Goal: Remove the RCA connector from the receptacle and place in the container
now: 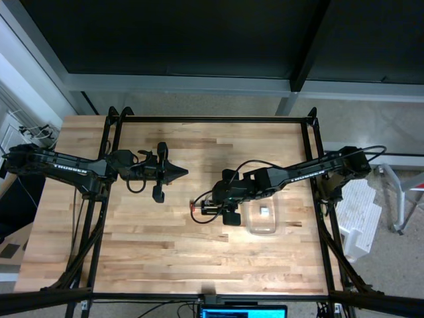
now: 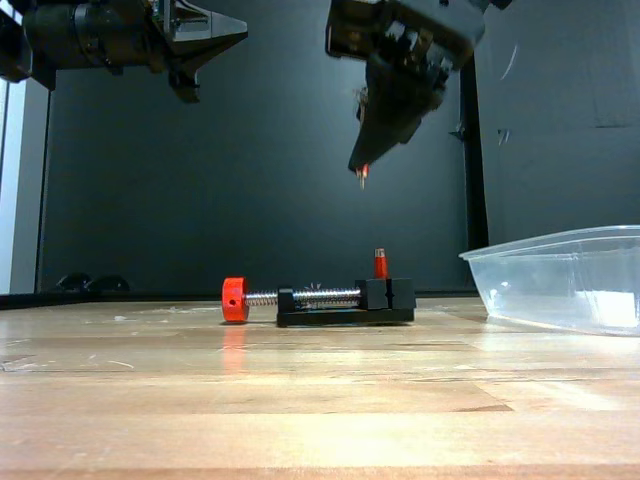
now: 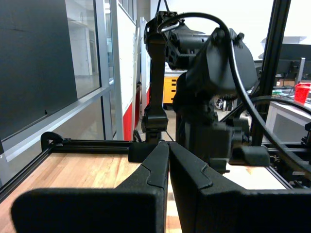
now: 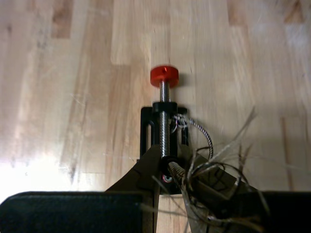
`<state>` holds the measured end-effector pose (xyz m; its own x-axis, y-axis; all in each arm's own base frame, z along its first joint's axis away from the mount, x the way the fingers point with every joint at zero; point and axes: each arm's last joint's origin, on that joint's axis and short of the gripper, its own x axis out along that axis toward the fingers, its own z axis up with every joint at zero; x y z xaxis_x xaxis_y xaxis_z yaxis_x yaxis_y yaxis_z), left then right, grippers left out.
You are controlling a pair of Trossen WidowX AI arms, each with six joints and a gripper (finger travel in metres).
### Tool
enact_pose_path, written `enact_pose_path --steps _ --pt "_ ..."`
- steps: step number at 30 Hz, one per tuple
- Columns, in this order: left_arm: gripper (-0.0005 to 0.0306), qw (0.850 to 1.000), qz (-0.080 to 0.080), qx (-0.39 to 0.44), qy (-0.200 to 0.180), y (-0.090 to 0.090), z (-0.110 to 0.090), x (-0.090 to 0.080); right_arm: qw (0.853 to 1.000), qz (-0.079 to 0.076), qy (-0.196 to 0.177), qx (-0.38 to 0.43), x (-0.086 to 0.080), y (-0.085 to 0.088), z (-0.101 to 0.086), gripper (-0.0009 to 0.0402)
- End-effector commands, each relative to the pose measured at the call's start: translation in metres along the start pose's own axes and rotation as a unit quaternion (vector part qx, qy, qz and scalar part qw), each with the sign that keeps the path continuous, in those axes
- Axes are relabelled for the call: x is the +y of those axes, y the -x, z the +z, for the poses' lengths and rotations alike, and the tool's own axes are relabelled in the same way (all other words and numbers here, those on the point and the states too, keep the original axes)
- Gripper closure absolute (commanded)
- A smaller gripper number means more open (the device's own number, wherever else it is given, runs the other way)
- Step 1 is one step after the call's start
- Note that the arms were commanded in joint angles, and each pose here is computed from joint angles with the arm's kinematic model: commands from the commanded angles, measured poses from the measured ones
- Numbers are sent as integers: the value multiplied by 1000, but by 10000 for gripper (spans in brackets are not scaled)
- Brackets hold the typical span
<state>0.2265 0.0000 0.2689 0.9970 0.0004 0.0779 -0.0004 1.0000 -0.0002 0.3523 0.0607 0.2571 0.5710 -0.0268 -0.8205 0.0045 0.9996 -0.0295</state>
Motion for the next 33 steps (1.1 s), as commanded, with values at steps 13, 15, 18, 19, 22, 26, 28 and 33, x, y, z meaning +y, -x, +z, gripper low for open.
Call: enact_pose_path --steps 13,15,18,19,22,26,28,33 --pt "300 1000 0 0 0 0 0 0 999 1 -7 -42 -6 42 2 373" --pt "300 1000 0 0 0 0 0 0 999 2 -8 -41 -6 44 -2 373" --pt "300 1000 0 0 0 0 0 0 999 2 -14 -37 -8 48 -13 373" --pt "300 1000 0 0 0 0 0 0 999 1 -16 -33 -8 49 -18 373" --pt "300 1000 0 0 0 0 0 0 999 1 -22 -27 -11 55 -34 373" --pt "300 1000 0 0 0 0 0 0 1000 0 -19 -15 -14 61 -57 373" --pt "300 1000 0 0 0 0 0 0 1000 0 -18 -7 -16 63 -67 373" --pt "300 1000 0 0 0 0 0 0 1000 -2 -24 16 -18 65 -91 373"
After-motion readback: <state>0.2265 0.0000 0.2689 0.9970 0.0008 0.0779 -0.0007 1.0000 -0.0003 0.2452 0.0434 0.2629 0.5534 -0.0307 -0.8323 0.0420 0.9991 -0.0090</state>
